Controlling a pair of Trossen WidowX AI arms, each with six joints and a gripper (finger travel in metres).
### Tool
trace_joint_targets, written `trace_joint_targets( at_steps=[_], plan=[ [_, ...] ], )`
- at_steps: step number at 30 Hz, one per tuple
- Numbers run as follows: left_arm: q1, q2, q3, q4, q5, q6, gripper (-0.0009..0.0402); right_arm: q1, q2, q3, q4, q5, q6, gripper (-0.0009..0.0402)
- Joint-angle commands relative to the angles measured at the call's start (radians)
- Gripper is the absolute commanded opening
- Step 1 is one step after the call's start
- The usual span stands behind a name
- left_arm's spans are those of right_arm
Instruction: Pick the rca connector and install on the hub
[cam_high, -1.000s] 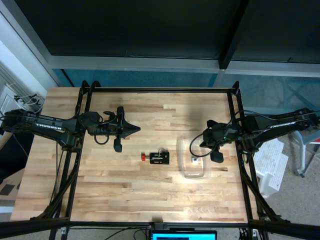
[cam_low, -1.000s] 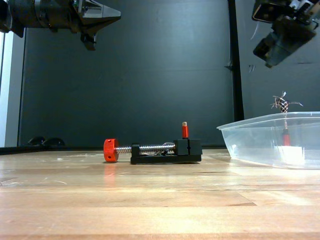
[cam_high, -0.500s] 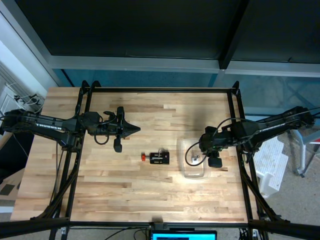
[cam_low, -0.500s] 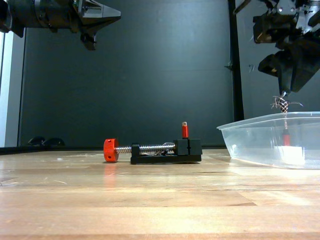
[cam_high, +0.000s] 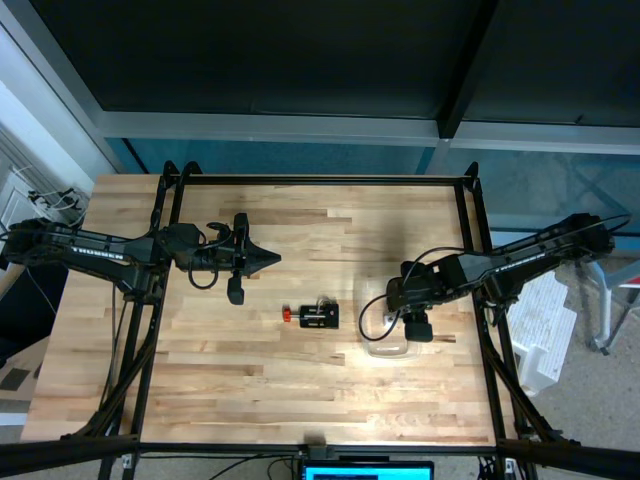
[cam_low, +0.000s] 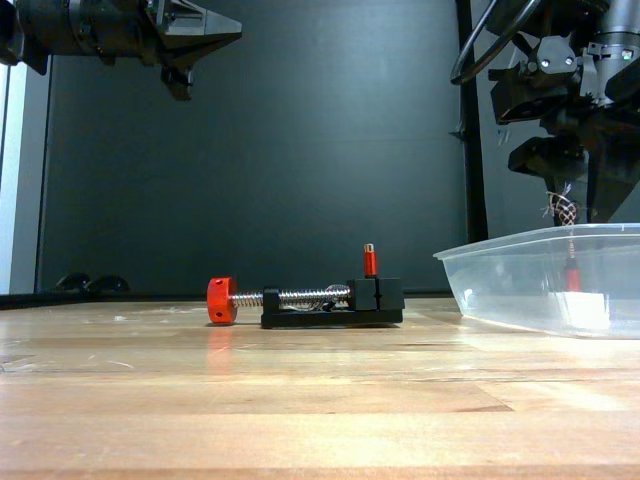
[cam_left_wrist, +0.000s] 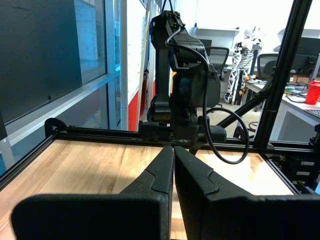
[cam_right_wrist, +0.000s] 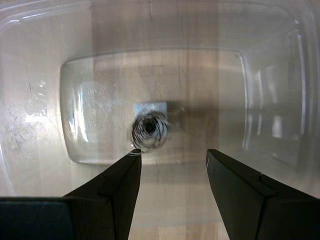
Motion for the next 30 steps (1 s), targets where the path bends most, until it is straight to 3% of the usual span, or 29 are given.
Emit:
trace_joint_targets(
  at_steps=[1, 21, 30],
  plan=[
    [0.000, 0.000, 0.000, 0.000, 0.000, 0.000, 0.0000, 0.003, 0.027, 0.000, 0.010, 0.000, 0.000, 0.0171],
    [0.000, 0.000, 0.000, 0.000, 0.000, 0.000, 0.0000, 0.021, 0.130, 0.000, 0.067, 0.000, 0.012, 0.0125],
    [0.000, 0.000, 0.000, 0.000, 0.000, 0.000, 0.0000, 0.026, 0.159, 0.000, 0.085, -0.005, 0.016, 0.0122]
  ],
)
